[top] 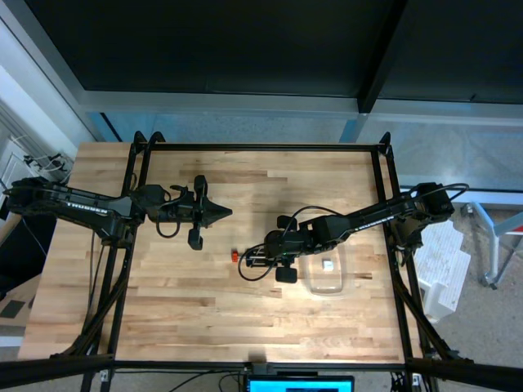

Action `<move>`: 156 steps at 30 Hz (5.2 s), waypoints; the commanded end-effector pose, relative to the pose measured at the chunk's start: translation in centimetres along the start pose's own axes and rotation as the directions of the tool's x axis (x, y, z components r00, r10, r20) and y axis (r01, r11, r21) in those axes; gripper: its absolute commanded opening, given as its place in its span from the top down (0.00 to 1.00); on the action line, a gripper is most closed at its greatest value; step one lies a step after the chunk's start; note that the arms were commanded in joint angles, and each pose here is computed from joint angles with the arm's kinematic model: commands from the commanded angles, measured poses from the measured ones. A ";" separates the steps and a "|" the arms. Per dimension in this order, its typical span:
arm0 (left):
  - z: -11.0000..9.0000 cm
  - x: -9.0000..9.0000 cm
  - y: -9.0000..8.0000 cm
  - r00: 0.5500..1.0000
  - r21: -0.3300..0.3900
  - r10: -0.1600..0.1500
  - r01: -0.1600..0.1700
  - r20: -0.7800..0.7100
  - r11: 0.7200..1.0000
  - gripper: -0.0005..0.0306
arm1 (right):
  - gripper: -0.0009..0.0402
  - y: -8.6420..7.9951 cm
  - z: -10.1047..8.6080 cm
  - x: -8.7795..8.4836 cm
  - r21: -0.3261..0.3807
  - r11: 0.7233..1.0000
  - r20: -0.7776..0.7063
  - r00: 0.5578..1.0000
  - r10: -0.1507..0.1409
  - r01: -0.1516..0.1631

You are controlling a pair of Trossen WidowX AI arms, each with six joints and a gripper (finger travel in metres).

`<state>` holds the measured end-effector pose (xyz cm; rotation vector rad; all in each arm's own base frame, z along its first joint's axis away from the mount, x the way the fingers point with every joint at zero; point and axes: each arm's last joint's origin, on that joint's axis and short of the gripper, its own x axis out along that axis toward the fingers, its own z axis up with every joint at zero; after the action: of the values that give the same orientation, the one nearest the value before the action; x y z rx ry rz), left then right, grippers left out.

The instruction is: Pick the RCA connector and install on taskboard

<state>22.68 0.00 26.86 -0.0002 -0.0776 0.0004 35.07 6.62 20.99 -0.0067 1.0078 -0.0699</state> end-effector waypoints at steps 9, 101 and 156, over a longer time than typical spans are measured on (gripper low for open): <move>0.0 0.0 0.0 1.000 0.000 0.000 0.000 0.000 1.000 0.98 | 0.98 0.0 -0.1 0.1 -0.004 1.000 -0.002 1.000 -0.010 0.010; 0.0 0.0 0.0 1.000 0.000 0.000 0.000 -0.001 1.000 0.98 | 0.54 -0.5 -0.9 -0.9 0.024 0.999 0.011 1.000 -0.022 0.021; 0.0 0.0 0.0 1.000 0.000 0.000 0.000 0.000 1.000 0.98 | 0.98 -7.1 -5.3 -13.3 -0.014 0.995 0.729 0.680 0.078 -0.099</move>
<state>22.67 0.00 26.87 0.0002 -0.0772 0.0004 23.25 0.69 29.65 0.0340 0.2038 0.0135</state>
